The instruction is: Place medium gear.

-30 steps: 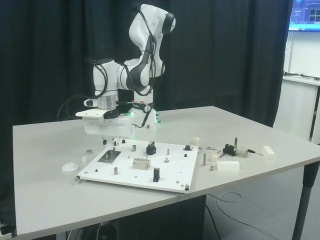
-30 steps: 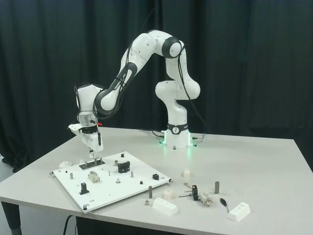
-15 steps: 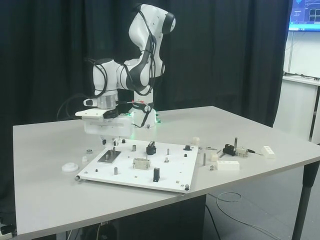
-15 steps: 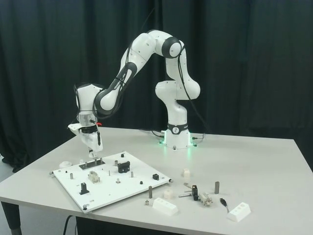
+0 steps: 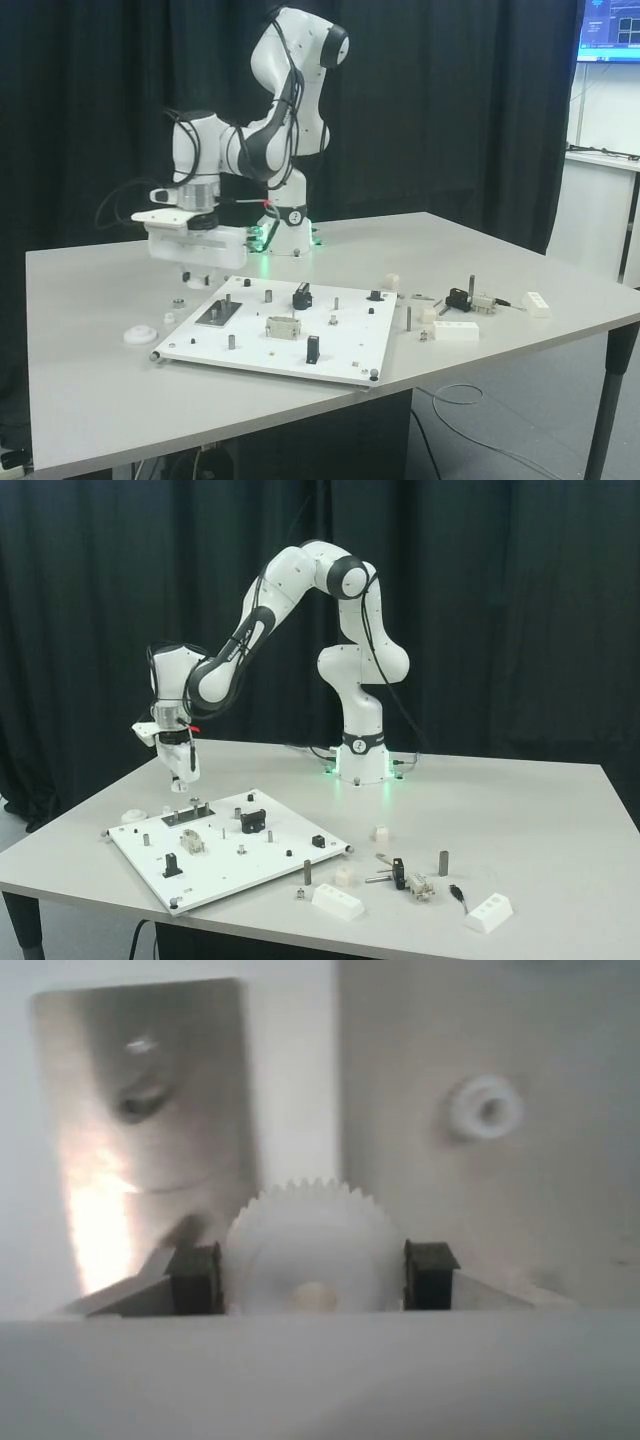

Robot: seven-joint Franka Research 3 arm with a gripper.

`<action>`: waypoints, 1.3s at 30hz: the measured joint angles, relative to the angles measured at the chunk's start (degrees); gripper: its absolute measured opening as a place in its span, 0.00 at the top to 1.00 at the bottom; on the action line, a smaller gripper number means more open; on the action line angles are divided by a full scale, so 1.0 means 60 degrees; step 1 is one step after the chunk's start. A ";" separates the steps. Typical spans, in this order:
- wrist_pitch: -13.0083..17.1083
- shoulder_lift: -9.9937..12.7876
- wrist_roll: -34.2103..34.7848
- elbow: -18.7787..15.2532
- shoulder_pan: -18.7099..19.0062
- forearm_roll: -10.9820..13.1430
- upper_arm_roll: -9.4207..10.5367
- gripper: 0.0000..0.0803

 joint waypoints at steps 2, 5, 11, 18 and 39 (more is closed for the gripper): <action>0.0022 0.0034 -0.0054 0.0000 -0.0029 -0.0055 -0.0105 0.51; 0.0057 0.0106 -0.0217 0.0000 -0.0117 -0.0093 -0.0233 0.51; 0.0187 0.0333 -0.0633 0.0001 -0.0487 -0.0092 -0.0282 0.51; 0.0340 0.0627 -0.1092 0.0028 -0.0971 0.0113 -0.0161 0.51; 0.0525 0.1902 -0.2531 0.0944 -0.2437 0.1751 0.0973 0.51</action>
